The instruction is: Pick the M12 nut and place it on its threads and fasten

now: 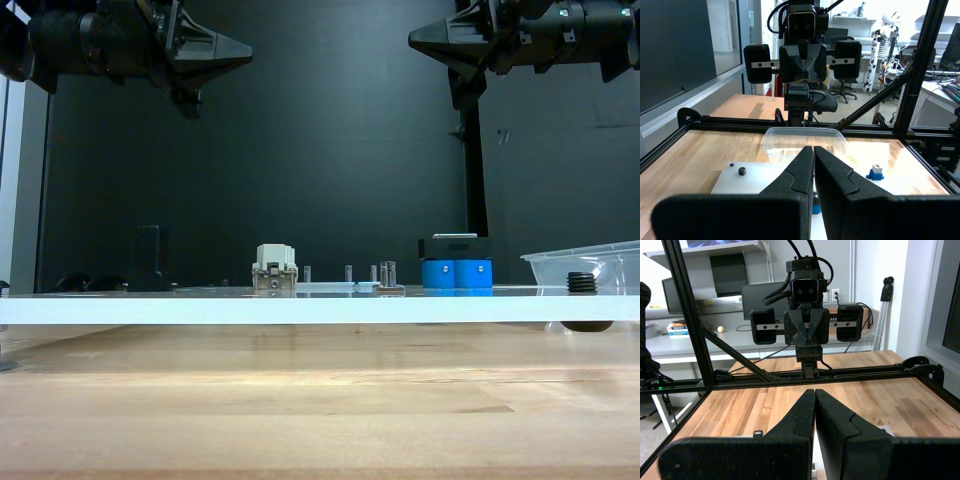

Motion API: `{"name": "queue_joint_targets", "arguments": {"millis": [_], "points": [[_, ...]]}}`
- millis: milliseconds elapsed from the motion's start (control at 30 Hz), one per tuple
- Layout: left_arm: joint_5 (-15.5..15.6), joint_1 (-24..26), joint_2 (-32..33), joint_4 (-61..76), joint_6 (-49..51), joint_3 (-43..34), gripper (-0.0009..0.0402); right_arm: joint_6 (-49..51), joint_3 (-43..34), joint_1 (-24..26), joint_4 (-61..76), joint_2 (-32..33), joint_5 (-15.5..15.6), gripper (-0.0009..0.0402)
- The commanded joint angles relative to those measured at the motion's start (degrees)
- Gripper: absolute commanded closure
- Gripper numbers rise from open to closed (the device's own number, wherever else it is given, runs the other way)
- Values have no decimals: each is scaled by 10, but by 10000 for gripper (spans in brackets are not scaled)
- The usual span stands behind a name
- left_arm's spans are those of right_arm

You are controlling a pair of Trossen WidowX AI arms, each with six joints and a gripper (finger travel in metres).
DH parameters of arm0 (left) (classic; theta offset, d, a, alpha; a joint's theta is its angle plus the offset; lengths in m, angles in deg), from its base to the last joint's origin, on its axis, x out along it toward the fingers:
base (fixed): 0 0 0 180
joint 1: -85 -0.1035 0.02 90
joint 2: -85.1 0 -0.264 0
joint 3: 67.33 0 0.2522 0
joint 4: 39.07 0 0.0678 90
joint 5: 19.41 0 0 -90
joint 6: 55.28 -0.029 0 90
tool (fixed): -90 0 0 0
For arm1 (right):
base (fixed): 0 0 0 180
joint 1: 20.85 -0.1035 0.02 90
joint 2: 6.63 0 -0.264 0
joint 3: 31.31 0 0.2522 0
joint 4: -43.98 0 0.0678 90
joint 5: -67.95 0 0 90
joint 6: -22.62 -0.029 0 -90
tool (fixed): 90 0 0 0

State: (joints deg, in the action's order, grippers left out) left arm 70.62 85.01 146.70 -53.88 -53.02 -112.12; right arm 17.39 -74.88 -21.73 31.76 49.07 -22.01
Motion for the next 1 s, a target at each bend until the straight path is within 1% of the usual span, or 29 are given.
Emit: {"name": "queue_joint_targets", "arguments": {"millis": [33,333,433,533,667,867,1000], "points": [[0,0,0,0,0,0,393,-3,0,0,0,0,0,393],[0,0,0,0,0,0,393,-3,0,0,1,0,0,393],[0,0,0,0,0,0,393,-3,-5,0,33,-4,0,393],[0,0,0,0,0,0,393,-3,-23,0,130,-14,0,393],[0,0,0,0,0,0,393,0,-65,-2,302,-34,3,393],[0,0,0,0,0,0,393,57,-157,-3,585,-42,58,393],[0,0,0,0,0,0,393,144,-219,-3,755,-32,75,393]]}}
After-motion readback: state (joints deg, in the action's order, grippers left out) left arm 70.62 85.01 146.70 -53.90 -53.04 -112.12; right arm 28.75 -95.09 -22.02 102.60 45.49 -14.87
